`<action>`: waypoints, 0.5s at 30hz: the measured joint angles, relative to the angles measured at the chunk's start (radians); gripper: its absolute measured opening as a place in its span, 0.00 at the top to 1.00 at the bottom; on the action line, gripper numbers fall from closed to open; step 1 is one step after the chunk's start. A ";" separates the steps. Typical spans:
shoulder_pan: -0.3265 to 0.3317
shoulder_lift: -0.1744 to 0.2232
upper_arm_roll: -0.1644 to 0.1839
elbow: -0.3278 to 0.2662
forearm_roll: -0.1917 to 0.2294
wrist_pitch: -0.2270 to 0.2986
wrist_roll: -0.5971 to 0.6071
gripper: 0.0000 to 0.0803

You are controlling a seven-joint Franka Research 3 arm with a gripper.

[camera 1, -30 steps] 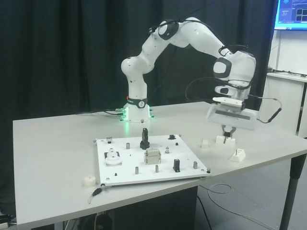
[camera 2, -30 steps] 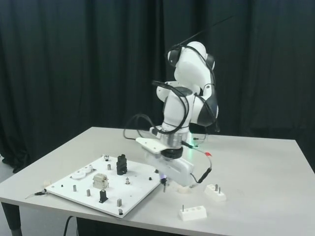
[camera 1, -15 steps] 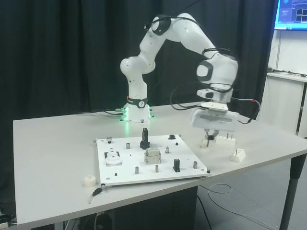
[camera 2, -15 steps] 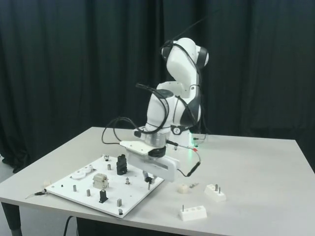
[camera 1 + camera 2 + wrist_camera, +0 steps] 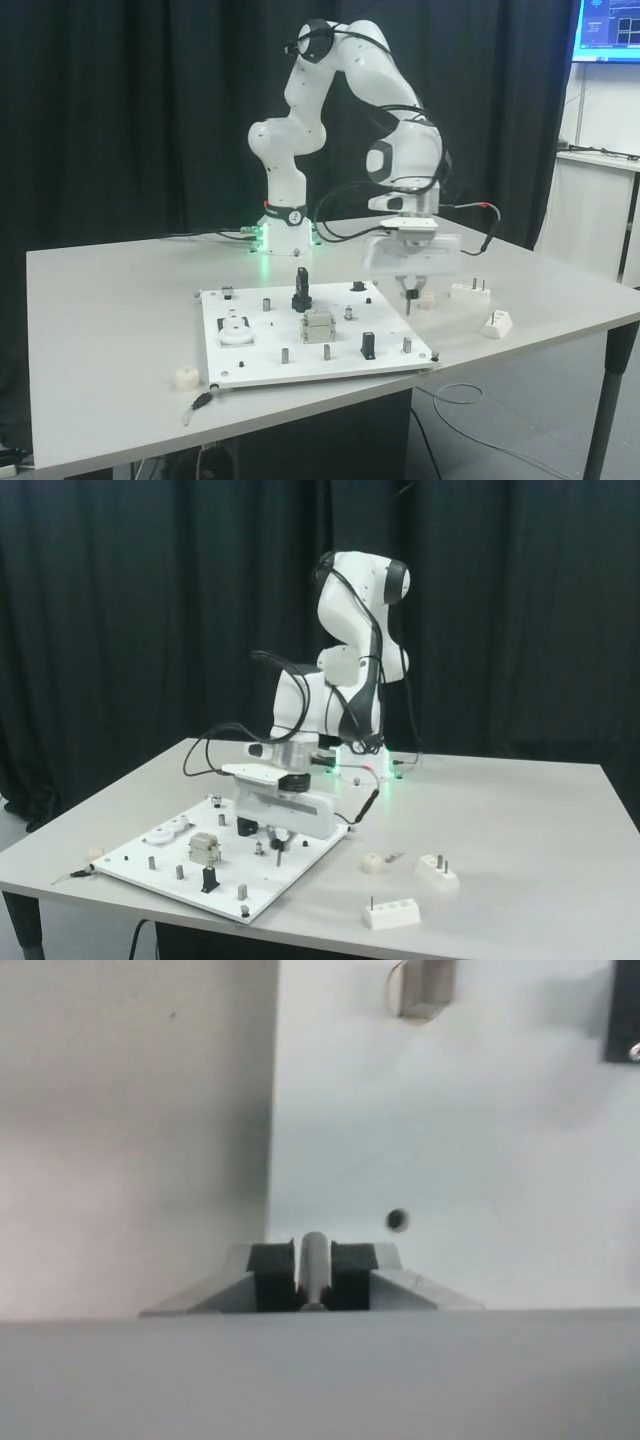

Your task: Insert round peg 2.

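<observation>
The round peg (image 5: 315,1265) hangs upright, long axis vertical, tip pointing down, clamped between the gripper's (image 5: 408,296) black fingers (image 5: 271,1275). It hovers above the white board (image 5: 262,352), near that board's edge, beside a small hole (image 5: 397,1220).

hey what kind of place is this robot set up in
Most likely a robotics lab or test cell: a white arm bolted on a grey table, black curtains all round, and a white board of assembly test fixtures beneath the gripper.
</observation>
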 joint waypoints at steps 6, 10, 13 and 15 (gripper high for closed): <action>-0.041 -0.006 0.022 -0.032 0.000 0.072 -0.042 0.91; -0.061 -0.006 0.032 -0.032 0.001 0.077 -0.063 0.91; -0.072 -0.006 0.038 -0.032 0.001 0.077 -0.069 0.91; -0.078 -0.006 0.041 -0.032 0.001 0.076 -0.072 0.91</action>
